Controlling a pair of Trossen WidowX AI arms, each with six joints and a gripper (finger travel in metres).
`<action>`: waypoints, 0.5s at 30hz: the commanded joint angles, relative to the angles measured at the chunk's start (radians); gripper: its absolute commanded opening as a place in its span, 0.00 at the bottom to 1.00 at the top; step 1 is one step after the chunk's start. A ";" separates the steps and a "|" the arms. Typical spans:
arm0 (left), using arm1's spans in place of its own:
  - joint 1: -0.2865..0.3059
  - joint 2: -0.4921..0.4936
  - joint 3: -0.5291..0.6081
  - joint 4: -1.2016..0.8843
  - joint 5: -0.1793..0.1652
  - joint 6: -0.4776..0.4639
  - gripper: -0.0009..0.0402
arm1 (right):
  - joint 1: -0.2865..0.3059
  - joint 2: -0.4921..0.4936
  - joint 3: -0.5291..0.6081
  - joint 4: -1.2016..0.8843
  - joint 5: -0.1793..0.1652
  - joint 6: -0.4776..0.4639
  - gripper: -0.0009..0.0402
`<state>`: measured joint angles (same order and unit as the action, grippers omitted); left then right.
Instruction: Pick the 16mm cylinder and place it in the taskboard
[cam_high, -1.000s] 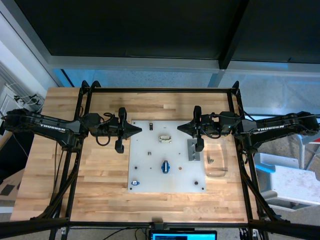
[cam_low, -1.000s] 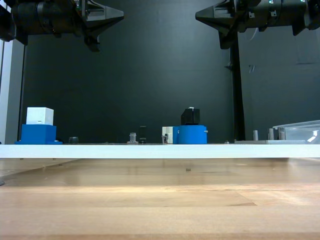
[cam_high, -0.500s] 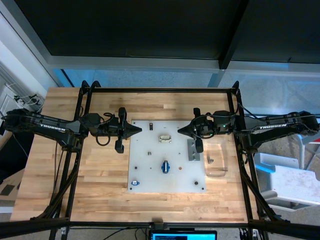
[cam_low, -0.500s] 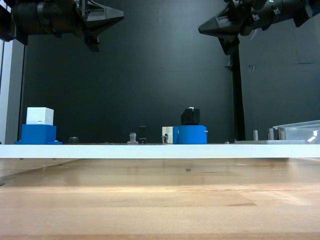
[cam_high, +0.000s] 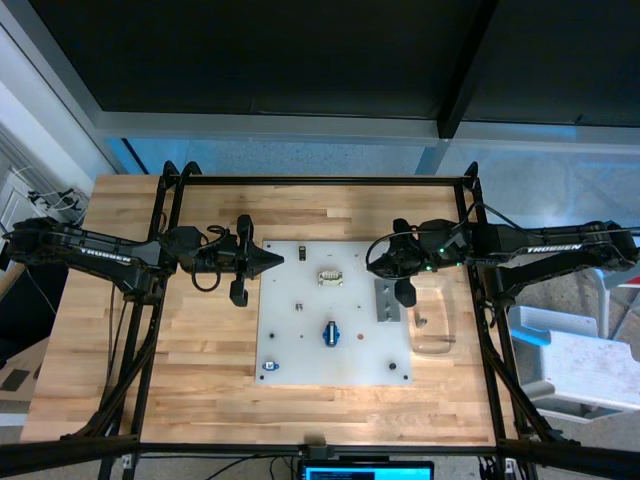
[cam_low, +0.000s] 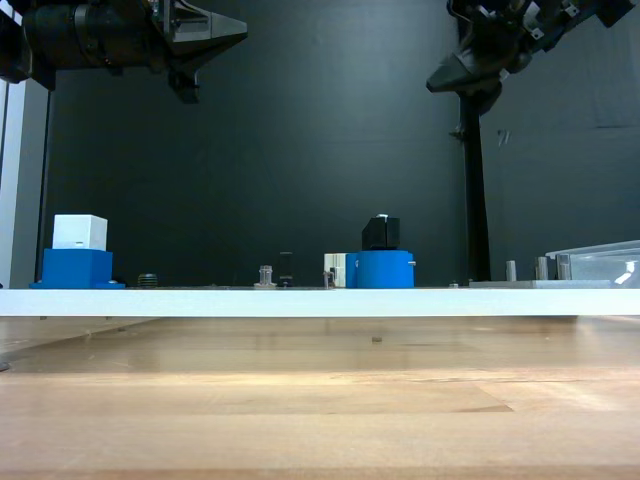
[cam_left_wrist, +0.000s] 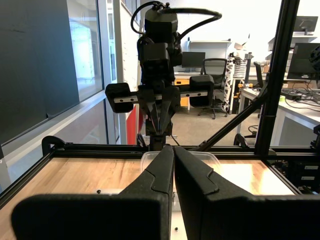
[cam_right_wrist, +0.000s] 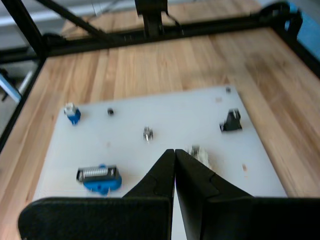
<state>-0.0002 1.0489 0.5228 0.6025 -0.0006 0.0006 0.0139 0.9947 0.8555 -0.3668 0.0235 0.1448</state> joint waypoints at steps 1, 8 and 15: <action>0.000 0.000 0.000 0.000 0.000 0.000 0.02 | 0.000 0.000 0.010 -0.048 0.002 0.028 0.02; 0.000 0.000 0.000 0.000 0.000 0.000 0.02 | 0.004 0.005 0.024 -0.173 0.001 0.061 0.02; 0.000 0.000 0.000 0.000 0.000 0.000 0.02 | 0.008 0.010 0.046 -0.290 0.000 0.112 0.02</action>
<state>-0.0002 1.0485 0.5228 0.6025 -0.0006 0.0006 0.0216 1.0039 0.8963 -0.6319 0.0235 0.2443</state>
